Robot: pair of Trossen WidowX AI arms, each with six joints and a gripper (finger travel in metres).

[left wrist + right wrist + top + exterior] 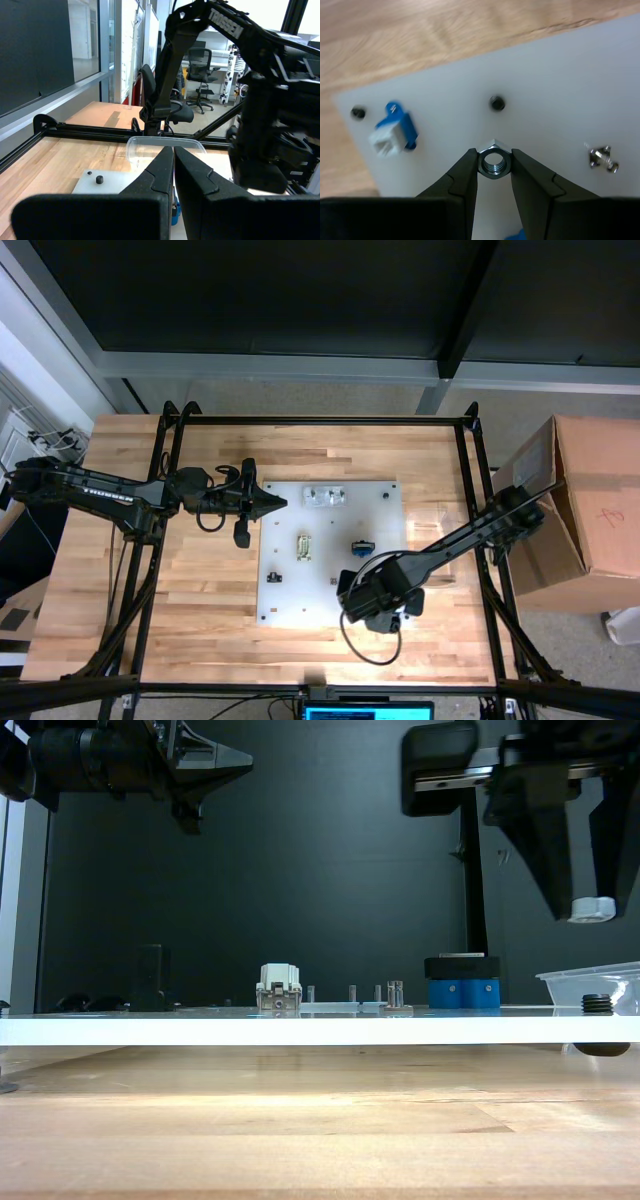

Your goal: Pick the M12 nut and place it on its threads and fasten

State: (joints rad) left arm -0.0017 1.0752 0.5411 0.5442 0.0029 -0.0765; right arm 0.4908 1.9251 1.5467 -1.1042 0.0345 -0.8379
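M12 nut (pixel 494 164) pinched between the right gripper (pixel 592 910) fingertips, clear of its stud (pixel 598 1005): low view shows it held above the bare ribs; only the right wrist view shows its bore. High view hides it under the arm. Left gripper (pixel 275 502) hovers at the white board (pixel 290 600) left edge, fingers pressed together. Wooden table (pixel 200 620); cardboard box (pixel 590 510) at right

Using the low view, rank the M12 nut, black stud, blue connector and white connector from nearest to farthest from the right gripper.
1. M12 nut, held in the right gripper, above the board's right end.
2. black stud, bare, below it on the board.
3. blue connector, toward mid-board.
4. white connector, farther left, nearer the raised left gripper.
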